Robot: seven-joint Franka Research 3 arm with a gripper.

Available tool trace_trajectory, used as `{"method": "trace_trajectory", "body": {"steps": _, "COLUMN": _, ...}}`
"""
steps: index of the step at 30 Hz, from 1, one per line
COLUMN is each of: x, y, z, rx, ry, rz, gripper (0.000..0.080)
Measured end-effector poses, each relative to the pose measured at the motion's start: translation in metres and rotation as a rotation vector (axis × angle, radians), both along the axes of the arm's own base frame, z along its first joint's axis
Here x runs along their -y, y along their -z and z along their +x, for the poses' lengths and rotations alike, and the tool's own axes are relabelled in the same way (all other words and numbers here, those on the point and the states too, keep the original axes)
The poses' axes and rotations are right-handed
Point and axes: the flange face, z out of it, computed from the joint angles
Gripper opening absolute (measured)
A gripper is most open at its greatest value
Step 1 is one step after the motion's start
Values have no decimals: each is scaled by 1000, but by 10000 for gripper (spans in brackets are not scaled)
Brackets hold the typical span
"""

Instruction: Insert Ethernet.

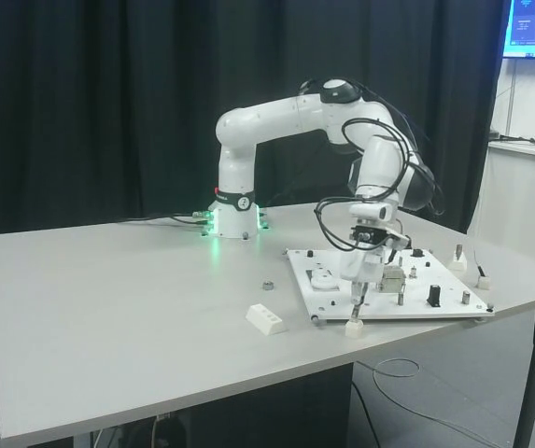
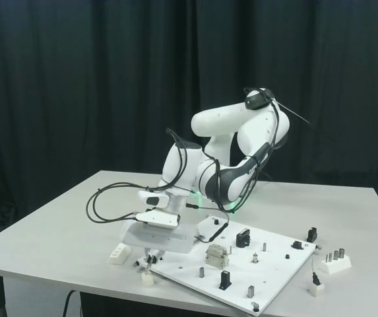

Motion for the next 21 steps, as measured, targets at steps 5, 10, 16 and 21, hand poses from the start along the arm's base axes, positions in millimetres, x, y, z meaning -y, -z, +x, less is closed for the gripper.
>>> {"method": "trace_trajectory", "body": {"steps": 5, "x": 0, "y": -7, "z": 0, "rx": -2, "ry": 4, "rz": 9, "gripper": 70}}
{"method": "trace_trajectory", "body": {"steps": 10, "x": 0, "y": -11, "z": 0, "rx": -4, "ry": 9, "rz": 22, "gripper": 67}}
{"method": "trace_trajectory", "body": {"steps": 16, "x": 1, "y": -15, "z": 0, "rx": -2, "ry": 17, "rz": 36, "gripper": 67}}
{"method": "trace_trajectory", "body": {"steps": 21, "x": 1, "y": -16, "z": 0, "rx": -2, "ry": 18, "rz": 37, "gripper": 67}}
